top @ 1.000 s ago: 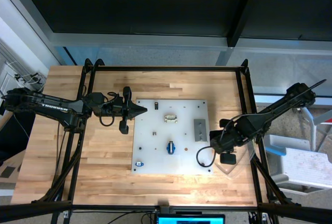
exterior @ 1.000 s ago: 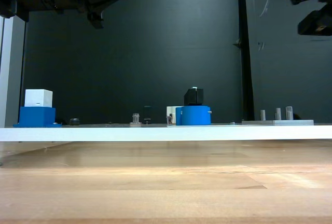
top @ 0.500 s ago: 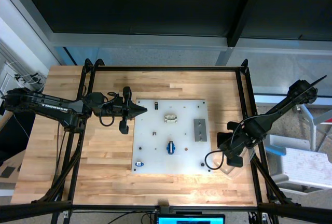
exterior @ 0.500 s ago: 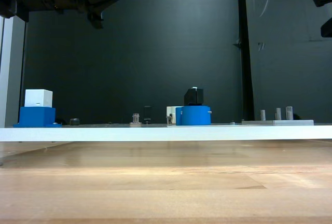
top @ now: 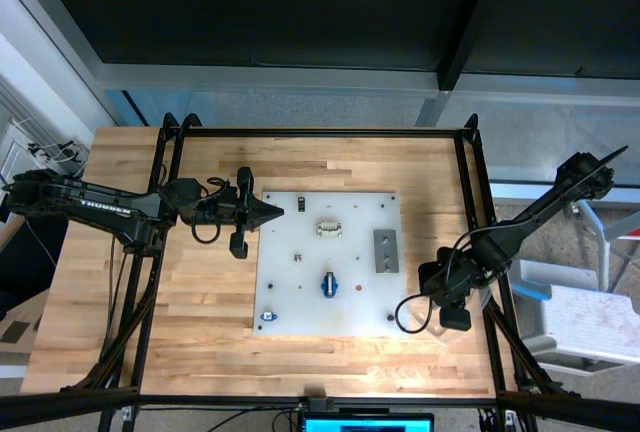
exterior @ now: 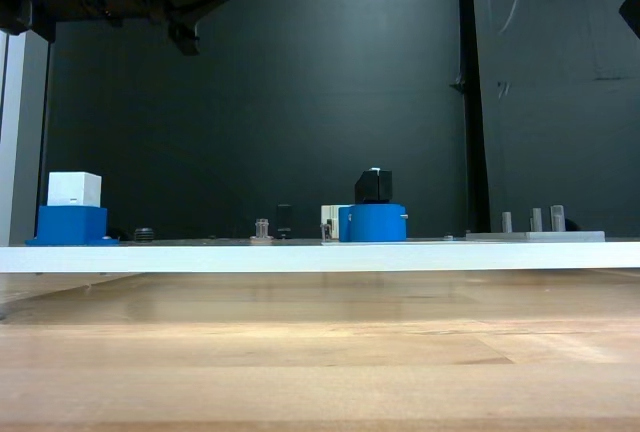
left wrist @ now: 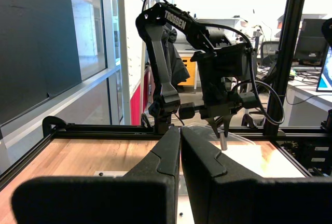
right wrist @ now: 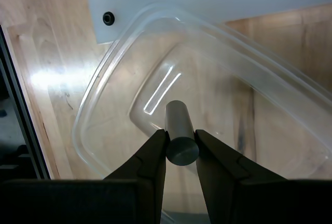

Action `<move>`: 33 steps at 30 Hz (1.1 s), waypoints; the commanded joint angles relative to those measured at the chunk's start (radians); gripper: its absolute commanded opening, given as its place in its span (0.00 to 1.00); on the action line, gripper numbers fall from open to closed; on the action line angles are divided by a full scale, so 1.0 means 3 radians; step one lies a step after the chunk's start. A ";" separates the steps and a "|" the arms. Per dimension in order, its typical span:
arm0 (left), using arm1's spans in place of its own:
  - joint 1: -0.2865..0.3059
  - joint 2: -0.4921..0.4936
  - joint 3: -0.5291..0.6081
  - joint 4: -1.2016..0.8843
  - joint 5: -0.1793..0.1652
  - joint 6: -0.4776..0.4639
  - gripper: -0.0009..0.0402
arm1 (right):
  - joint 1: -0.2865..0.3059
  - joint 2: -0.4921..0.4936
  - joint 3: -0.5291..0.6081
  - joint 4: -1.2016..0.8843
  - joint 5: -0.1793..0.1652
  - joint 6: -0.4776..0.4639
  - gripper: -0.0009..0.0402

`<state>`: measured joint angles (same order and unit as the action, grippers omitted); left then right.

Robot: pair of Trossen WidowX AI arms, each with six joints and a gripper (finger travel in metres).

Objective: Pick the 16mm cylinder and place it in the container

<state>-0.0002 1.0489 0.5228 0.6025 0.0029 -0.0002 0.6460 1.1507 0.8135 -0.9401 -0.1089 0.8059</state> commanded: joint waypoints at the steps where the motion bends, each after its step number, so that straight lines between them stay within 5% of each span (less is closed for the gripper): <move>1: 0.0000 0.0000 0.0000 0.0000 0.0001 0.0000 0.02 | 0.0001 0.0003 -0.0014 0.0048 -0.0029 -0.0008 0.12; 9: 0.0001 0.0000 0.0000 0.0000 0.0001 0.0000 0.02 | 0.0000 0.0004 -0.0177 0.0289 -0.0163 0.0009 0.12; 20: 0.0000 0.0000 0.0000 0.0000 0.0001 0.0000 0.02 | 0.0000 0.0006 -0.0348 0.0501 -0.0173 0.0053 0.12; 33: 0.0001 0.0000 0.0000 0.0000 0.0001 0.0000 0.02 | 0.0000 0.0006 -0.0373 0.0510 -0.0141 0.0079 0.28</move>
<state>-0.0002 1.0489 0.5228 0.6025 0.0029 -0.0002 0.6460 1.1519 0.7013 -0.7864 -0.1528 0.8288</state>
